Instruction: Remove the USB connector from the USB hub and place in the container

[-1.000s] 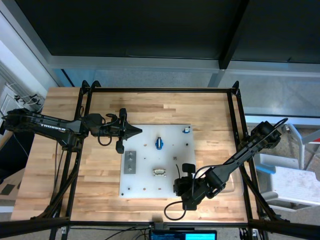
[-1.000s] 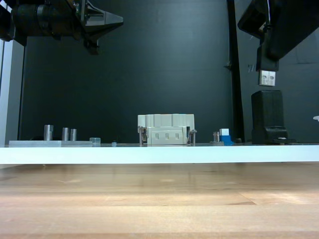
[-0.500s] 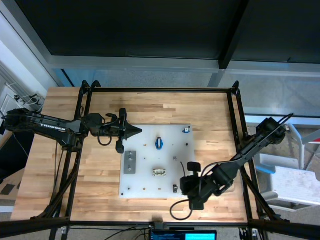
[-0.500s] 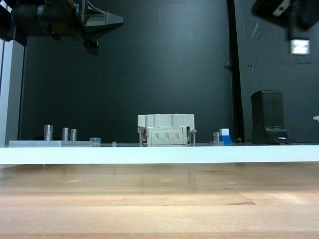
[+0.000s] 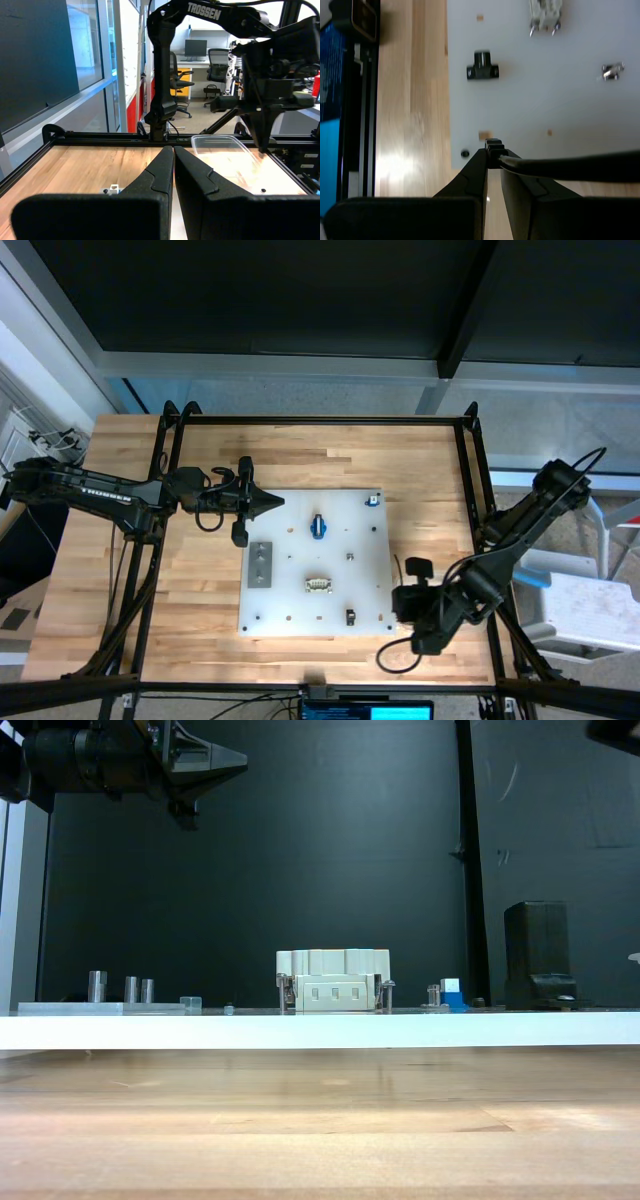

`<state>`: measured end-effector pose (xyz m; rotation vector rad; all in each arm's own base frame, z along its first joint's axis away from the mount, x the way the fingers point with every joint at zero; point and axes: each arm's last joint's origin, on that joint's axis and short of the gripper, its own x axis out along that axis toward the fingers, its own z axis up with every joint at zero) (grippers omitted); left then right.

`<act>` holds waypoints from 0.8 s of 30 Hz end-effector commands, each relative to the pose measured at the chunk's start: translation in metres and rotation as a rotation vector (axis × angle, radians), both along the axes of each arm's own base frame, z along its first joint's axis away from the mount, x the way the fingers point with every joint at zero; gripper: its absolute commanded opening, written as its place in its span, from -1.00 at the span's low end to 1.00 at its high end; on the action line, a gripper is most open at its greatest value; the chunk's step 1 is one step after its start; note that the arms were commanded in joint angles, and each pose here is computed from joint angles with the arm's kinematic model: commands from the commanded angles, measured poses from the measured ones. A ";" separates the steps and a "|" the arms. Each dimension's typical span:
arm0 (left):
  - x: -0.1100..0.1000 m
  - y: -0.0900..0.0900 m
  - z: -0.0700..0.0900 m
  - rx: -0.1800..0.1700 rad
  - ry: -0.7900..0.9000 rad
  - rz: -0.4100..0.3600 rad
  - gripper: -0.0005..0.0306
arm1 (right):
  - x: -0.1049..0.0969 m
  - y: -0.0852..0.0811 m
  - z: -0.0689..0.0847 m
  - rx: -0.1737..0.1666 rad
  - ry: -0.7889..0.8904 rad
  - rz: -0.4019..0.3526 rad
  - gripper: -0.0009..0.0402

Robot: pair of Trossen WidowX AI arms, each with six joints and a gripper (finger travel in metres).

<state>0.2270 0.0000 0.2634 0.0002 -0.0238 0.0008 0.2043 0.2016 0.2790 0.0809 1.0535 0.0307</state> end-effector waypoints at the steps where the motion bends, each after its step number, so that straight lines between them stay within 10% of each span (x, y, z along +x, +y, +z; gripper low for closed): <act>1: 0.000 0.000 0.000 0.000 0.000 0.000 -0.96 | -0.013 -0.003 -0.001 0.005 0.007 0.002 -0.96; 24: 0.000 0.000 0.000 0.000 0.000 0.000 -0.96 | -0.097 -0.029 -0.016 -0.007 0.126 -0.009 -0.96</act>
